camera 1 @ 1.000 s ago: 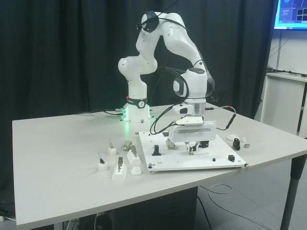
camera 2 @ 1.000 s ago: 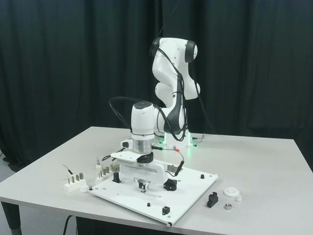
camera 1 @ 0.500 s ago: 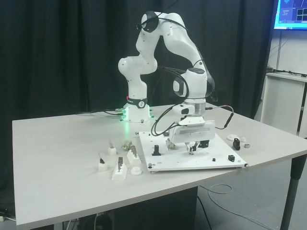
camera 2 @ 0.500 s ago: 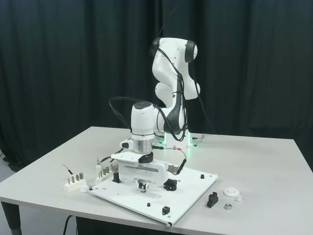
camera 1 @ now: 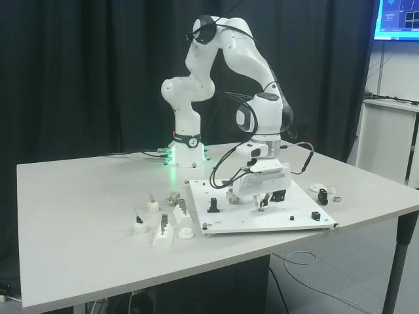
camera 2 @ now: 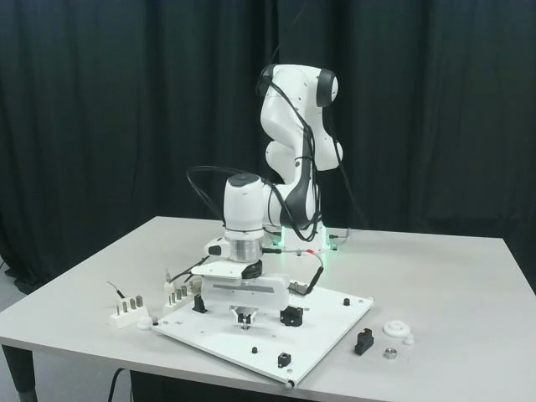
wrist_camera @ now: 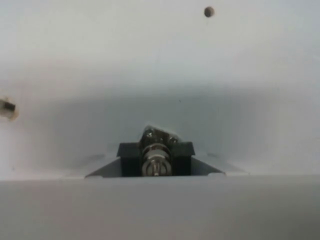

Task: Insert BNC.

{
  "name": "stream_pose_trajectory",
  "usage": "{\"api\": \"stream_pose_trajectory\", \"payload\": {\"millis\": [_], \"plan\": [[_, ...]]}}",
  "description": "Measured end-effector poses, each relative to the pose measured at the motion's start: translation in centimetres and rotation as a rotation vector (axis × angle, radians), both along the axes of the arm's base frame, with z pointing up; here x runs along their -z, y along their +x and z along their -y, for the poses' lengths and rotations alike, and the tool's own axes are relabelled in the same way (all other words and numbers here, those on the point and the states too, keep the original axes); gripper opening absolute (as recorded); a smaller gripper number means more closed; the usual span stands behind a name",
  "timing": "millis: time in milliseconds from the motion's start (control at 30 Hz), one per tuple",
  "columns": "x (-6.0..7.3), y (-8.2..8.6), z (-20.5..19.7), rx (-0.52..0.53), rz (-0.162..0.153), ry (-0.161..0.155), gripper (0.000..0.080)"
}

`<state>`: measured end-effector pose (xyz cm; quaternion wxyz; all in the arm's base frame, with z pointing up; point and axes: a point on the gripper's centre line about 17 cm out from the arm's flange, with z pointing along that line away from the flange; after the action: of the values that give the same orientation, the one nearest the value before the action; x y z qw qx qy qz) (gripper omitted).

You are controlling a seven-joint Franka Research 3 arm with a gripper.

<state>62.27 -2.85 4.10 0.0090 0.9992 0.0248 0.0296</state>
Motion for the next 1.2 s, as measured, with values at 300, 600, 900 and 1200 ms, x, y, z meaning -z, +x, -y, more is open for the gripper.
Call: {"api": "stream_pose_trajectory", "payload": {"millis": [300, 600, 900, 1200], "plan": [[0.0, -0.02, 0.04, -0.096, -0.003, -0.001, 0.0121], [0.0, -0.05, 0.04, -0.178, -0.005, -0.004, 0.0121], [0.0, -0.06, -0.01, -0.282, -0.007, -0.009, 0.0121], [0.0, -0.1, 0.0, -0.349, -0.019, -0.009, 0.0121]]}}
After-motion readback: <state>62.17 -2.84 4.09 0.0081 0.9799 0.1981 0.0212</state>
